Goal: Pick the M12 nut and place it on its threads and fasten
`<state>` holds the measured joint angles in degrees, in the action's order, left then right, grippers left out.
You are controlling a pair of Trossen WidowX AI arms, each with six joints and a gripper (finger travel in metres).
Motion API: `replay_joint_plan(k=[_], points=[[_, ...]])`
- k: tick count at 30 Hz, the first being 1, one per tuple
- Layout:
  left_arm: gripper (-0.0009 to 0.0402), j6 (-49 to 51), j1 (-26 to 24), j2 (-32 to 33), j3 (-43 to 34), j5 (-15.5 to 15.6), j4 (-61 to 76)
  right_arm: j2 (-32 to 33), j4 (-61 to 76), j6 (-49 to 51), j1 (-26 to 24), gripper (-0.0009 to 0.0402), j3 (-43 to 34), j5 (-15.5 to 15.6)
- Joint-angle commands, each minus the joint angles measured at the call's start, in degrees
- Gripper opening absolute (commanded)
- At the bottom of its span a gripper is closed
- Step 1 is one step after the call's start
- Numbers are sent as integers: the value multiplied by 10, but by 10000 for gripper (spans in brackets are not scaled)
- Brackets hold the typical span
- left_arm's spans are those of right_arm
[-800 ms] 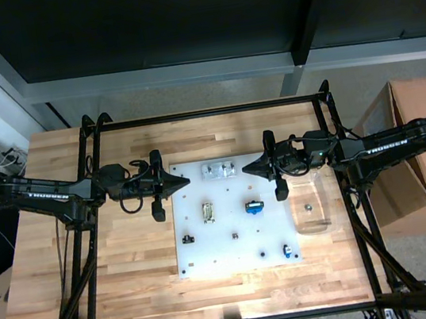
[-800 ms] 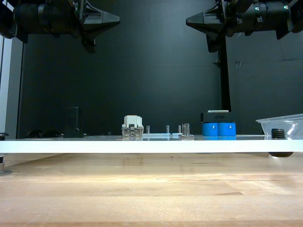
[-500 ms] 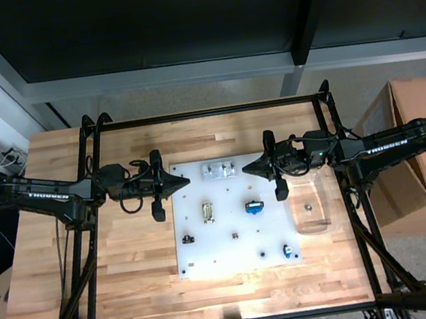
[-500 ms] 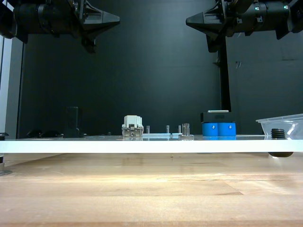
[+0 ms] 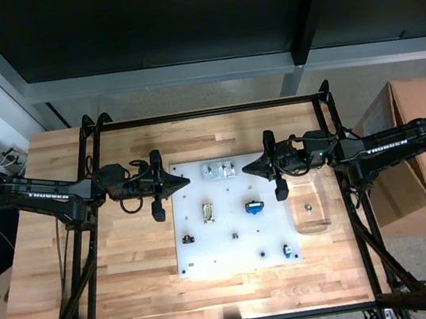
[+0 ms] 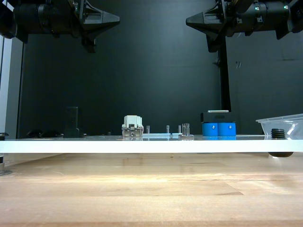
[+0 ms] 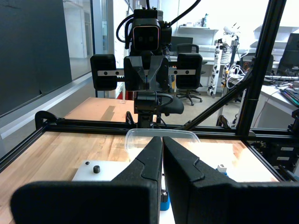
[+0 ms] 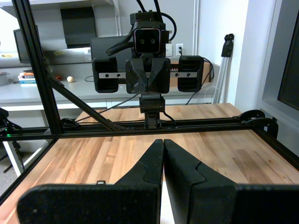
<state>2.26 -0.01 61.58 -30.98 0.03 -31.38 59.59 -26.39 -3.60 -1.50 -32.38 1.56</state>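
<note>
Looking down from the high view first: the left tool [image 5: 185, 181] is hovering over the white board [image 5: 211, 252], at its far left edge, with its tip pointing inward. The right tool [image 5: 248, 169] is mirroring it over the board's far right part, and the two are well apart. The silver nut [image 5: 308, 208] is lying free inside the clear tray [image 5: 319, 227], which is sitting just beside the board's right edge on the wooden counter [image 5: 111, 279]. That nut is clear of its black stud [image 5: 264, 254], which is standing near the board's near right edge.

Dropping to the low view now: the left tool [image 6: 116, 20] and the right tool [image 6: 189, 20] are both hanging high above the board. The stud [image 6: 278, 134] is showing bare ribs at the board's right end, in front of the tray's wall. The nut itself cannot be made out from here. A blue block [image 6: 218, 128] is sitting right of the board's middle, and a grey connector [image 6: 132, 127] is sitting left of it.

Over to the left wrist view: the left tool [image 7: 162, 139] is pressing its two fingers [image 7: 145, 163] together, fully closed. Past its tip the tray is showing beyond the board, and the right arm [image 7: 147, 70] is facing it.

Finishing on the right wrist view: the right tool [image 8: 163, 141] is also holding its fingers [image 8: 147, 168] closed against each other, and the left arm [image 8: 148, 70] is facing it from the board's other side.
</note>
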Motion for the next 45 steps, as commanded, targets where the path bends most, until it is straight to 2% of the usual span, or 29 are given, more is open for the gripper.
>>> replay_joint_plan(k=[1,15,17,19,27,29,31,39,45], points=[[0,0,0,0,0,0,0,0,0,0,0,0,0,0],[0,0,0,0,0,0,0,0,0,0,0,0,0,0],[0,0,0,0,0,0,0,0,-1,50,0,0,0,-13],[0,0,0,0,0,0,0,0,-1,87,-1,0,0,-38],[0,0,0,0,0,0,0,0,1,67,0,0,0,-31],[0,0,0,0,0,0,0,-7,18,57,0,0,-2,11],[0,0,0,0,0,0,0,-8,66,63,0,0,-14,40],[0,0,0,0,0,0,0,-9,451,99,1,0,-121,49],[0,0,0,0,0,0,0,-9,688,202,5,0,-163,55]])
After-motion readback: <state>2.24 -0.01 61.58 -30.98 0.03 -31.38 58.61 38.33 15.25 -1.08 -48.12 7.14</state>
